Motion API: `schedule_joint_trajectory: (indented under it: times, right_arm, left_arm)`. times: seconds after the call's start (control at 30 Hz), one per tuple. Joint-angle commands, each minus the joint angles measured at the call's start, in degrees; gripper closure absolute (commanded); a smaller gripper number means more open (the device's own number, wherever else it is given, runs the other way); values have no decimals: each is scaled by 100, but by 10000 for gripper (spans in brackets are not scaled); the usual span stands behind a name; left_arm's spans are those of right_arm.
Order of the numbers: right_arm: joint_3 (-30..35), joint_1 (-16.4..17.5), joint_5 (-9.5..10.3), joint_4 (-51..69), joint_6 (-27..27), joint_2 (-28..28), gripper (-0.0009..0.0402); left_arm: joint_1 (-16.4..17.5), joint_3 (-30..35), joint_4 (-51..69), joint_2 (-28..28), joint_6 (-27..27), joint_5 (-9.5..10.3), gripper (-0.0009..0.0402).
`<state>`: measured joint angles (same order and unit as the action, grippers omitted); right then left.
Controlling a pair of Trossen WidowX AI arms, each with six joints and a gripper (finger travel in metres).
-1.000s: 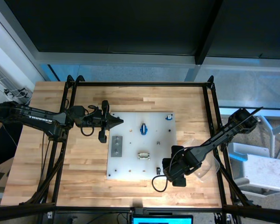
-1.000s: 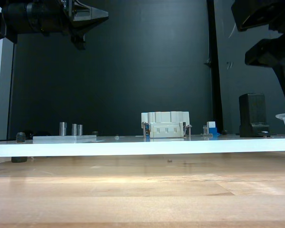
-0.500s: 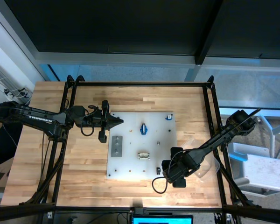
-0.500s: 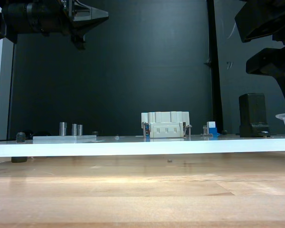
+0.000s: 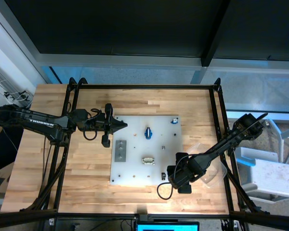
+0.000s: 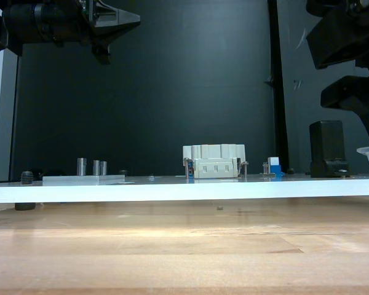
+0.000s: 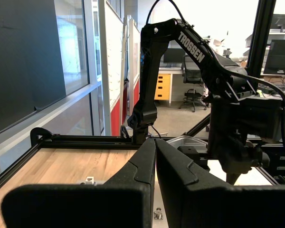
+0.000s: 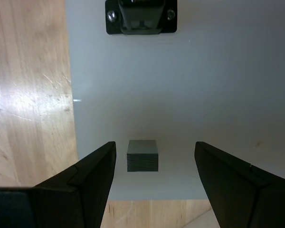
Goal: Pick the 16mm bar from the taskboard and place it in the container
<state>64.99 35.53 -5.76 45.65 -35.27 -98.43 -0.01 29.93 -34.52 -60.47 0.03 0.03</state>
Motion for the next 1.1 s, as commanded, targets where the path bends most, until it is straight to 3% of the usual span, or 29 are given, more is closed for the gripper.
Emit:
schedule_joint_trajectory:
  times: [0.03,0.77,1.1]
  right_arm:
    - [-4,2,2,-9,-7,0,166]
    - [-7,15,83,-15,-9,0,305]
    - [-4,15,81,-35,-28,0,342]
  left_arm:
    - [0,2,-2,0,-2,0,393]
    - [2,2,-2,-2,-2,-2,393]
    - [0,2,-2,-2,-2,0,393]
